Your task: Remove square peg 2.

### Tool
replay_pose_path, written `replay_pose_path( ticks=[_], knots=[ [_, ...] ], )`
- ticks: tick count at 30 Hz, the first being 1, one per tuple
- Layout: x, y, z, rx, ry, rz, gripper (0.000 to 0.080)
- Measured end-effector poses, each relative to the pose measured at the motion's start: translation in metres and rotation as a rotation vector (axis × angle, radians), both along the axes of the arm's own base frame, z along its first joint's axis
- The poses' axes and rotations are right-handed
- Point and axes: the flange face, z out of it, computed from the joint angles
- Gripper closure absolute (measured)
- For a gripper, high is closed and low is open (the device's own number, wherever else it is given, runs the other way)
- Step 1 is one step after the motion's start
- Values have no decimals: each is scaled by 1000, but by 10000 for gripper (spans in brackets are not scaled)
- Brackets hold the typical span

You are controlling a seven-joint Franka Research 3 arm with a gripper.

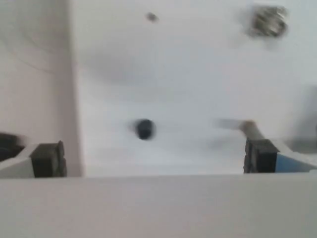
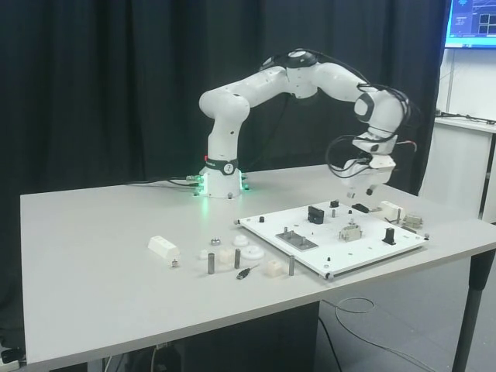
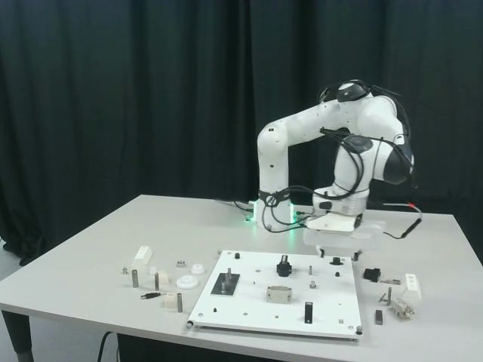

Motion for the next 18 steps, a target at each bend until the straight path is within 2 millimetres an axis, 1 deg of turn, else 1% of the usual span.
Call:
replay_pose_path(
  ticks=[5, 9, 13, 18],
  knots=[
    [-9, -26, -1, 1, -3, -7, 3],
    [-15, -42, -2, 7, -21, -30, 3],
    [-19, -53, -5, 25, -44, -54, 3],
    [-24, -61, -10, 53, -71, -79, 3]
  ],
)
